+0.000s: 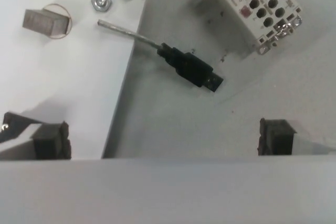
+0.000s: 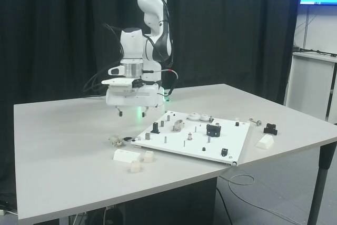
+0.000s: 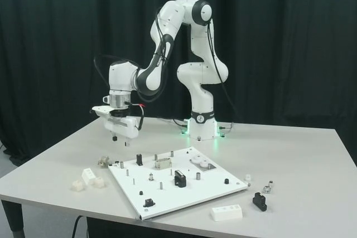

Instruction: Remove square peg 4.

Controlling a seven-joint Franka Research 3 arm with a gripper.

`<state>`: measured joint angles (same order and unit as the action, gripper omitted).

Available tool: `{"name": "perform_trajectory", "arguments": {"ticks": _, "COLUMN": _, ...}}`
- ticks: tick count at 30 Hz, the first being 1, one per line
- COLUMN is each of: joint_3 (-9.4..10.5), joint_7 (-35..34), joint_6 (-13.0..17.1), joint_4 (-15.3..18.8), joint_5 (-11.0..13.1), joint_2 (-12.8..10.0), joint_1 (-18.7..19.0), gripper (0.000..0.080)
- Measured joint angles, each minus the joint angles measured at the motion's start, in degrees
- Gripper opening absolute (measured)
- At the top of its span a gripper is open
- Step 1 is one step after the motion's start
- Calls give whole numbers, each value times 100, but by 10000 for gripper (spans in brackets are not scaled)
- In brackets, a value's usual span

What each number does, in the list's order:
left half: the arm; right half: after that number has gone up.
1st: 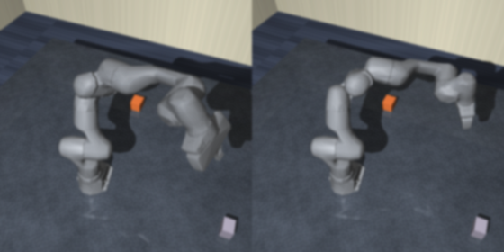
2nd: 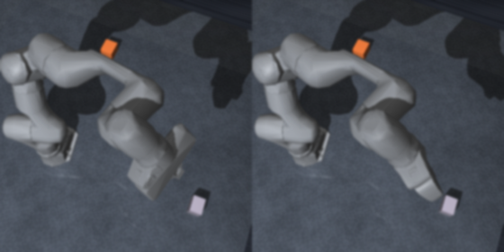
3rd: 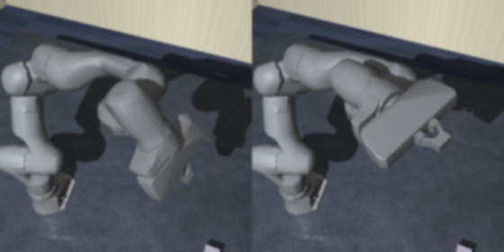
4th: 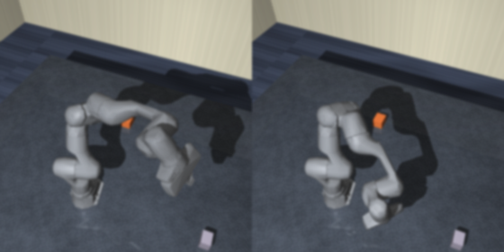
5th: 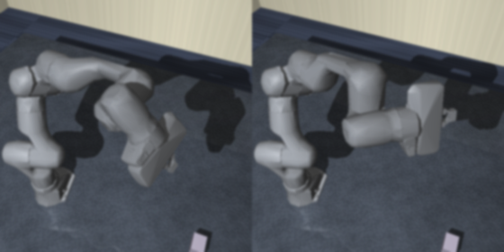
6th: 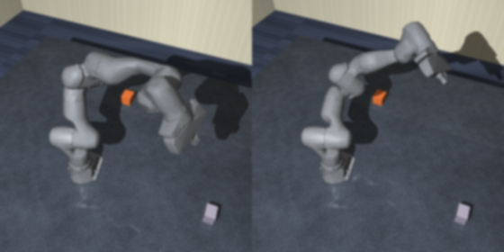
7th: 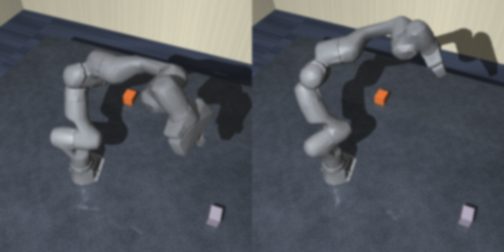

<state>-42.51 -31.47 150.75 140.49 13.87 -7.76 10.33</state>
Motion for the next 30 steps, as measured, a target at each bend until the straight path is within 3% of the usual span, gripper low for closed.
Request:
{"name": "perform_trajectory", "arguments": {"ticks": 16, "joint_3": 10, "joint_7": -185, "joint_6": 19, "joint_4": -73, "joint_5": 30, "joint_2": 4, "joint_1": 4, "gripper": 800}}
{"name": "perform_trajectory", "arguments": {"ticks": 30, "joint_3": 302, "joint_7": -1297, "joint_6": 284, "joint_4": -327, "joint_5": 153, "joint_2": -108, "joint_1": 104, "gripper": 800}}
